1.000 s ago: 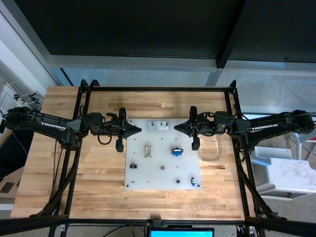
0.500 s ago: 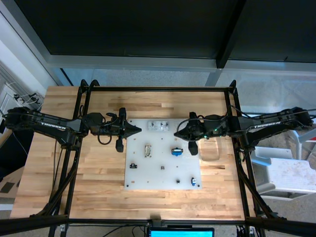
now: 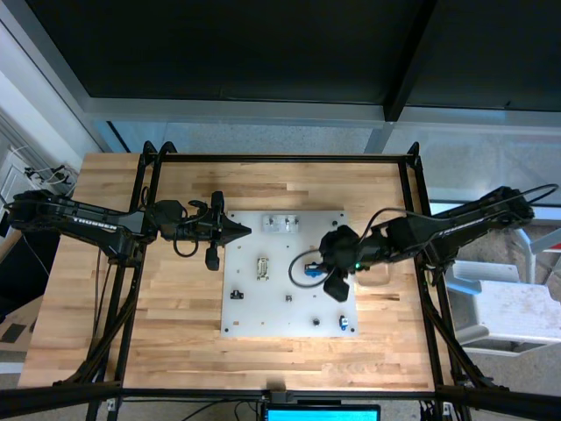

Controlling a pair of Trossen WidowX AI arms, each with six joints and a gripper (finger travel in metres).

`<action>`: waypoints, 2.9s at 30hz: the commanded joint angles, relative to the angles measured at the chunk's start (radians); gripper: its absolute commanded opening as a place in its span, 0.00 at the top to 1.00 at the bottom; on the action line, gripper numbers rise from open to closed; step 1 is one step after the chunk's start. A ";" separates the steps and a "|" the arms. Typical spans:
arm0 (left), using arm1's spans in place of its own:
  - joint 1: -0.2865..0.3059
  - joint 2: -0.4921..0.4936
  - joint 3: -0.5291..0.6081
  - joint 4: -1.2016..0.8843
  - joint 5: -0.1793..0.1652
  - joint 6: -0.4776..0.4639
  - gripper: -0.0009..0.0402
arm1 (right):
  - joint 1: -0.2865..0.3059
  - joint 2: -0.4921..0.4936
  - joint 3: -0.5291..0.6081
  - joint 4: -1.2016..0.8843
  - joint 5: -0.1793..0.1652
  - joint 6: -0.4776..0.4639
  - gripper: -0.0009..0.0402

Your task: Unfasten the M12 fastener and place in the container

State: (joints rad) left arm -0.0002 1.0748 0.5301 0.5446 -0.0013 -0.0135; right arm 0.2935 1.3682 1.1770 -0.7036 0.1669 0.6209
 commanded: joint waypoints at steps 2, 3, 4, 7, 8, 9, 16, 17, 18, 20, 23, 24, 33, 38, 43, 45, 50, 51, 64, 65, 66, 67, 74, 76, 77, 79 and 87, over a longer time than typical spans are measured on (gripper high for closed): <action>0.000 0.000 0.000 0.000 0.000 0.000 0.98 | 0.039 0.090 0.114 -0.157 -0.002 0.060 0.98; 0.000 0.000 0.000 0.000 0.000 0.000 0.98 | 0.047 0.110 0.141 -0.194 -0.002 0.070 0.98; 0.000 0.000 0.000 0.000 0.000 0.000 0.98 | 0.055 0.132 0.167 -0.228 -0.002 0.079 0.98; 0.000 0.000 0.000 0.000 0.000 0.000 0.98 | 0.075 0.196 0.244 -0.321 -0.011 0.100 0.98; 0.000 0.000 0.000 0.000 0.000 0.000 0.98 | 0.079 0.217 0.267 -0.347 -0.017 0.113 0.98; 0.000 0.000 0.000 0.000 0.000 0.000 0.98 | 0.082 0.237 0.289 -0.373 -0.033 0.122 0.98; 0.000 0.000 0.000 0.000 0.000 0.000 0.98 | 0.119 0.348 0.403 -0.486 -0.111 0.185 0.98; 0.000 0.000 0.000 0.000 0.000 0.000 0.98 | 0.122 0.362 0.413 -0.493 -0.119 0.194 0.98; 0.000 0.000 0.000 0.000 0.000 0.000 0.98 | 0.126 0.373 0.422 -0.502 -0.129 0.208 0.98; 0.000 0.000 0.000 0.000 0.000 0.000 0.98 | 0.130 0.397 0.445 -0.528 -0.144 0.233 0.98; 0.000 0.000 0.000 0.000 0.000 0.000 0.98 | 0.139 0.435 0.483 -0.558 -0.143 0.267 0.98; 0.000 0.000 0.000 0.000 0.000 0.000 0.98 | 0.143 0.447 0.494 -0.562 -0.146 0.278 0.98; 0.000 0.000 0.000 0.000 0.000 0.000 0.98 | 0.169 0.539 0.534 -0.559 -0.168 0.340 0.96; 0.000 0.000 0.000 0.000 0.000 0.000 0.98 | 0.179 0.576 0.548 -0.538 -0.167 0.344 0.85; 0.000 0.000 0.000 0.000 0.000 0.000 0.98 | 0.185 0.609 0.548 -0.511 -0.167 0.367 0.68; 0.000 0.000 0.000 0.000 0.000 0.000 0.98 | 0.187 0.623 0.548 -0.510 -0.167 0.367 0.61; 0.000 0.000 0.000 0.000 0.000 0.000 0.98 | 0.189 0.640 0.547 -0.506 -0.163 0.367 0.51; 0.000 0.000 0.000 0.000 0.000 0.000 0.98 | 0.189 0.647 0.547 -0.506 -0.162 0.367 0.49; 0.000 0.000 0.000 0.000 0.000 0.000 0.98 | 0.192 0.706 0.547 -0.476 -0.151 0.358 0.47; 0.000 0.000 0.000 0.000 0.000 0.000 0.98 | 0.192 0.712 0.547 -0.473 -0.151 0.358 0.47; 0.000 0.000 0.000 0.000 0.000 0.000 0.98 | 0.192 0.716 0.547 -0.470 -0.151 0.358 0.47; 0.000 0.000 0.000 0.000 0.000 0.000 0.98 | 0.193 0.716 0.547 -0.470 -0.151 0.356 0.47; 0.000 0.000 0.000 0.000 0.000 0.000 0.98 | 0.193 0.716 0.530 -0.460 -0.133 0.354 0.47; 0.000 0.000 0.000 0.000 0.000 0.000 0.98 | 0.194 0.716 0.520 -0.446 -0.134 0.354 0.47; 0.000 0.000 0.000 0.000 0.000 0.000 0.98 | 0.195 0.716 0.515 -0.436 -0.134 0.354 0.47; 0.000 0.000 0.000 0.000 0.000 0.000 0.98 | 0.195 0.716 0.507 -0.421 -0.134 0.354 0.47; 0.000 0.000 0.000 0.000 0.000 0.000 0.98 | 0.196 0.722 0.486 -0.400 -0.134 0.339 0.47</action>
State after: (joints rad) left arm -0.0002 1.0748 0.5301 0.5446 -0.0010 -0.0132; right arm 0.4892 2.0880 1.6638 -1.1053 0.0338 0.9634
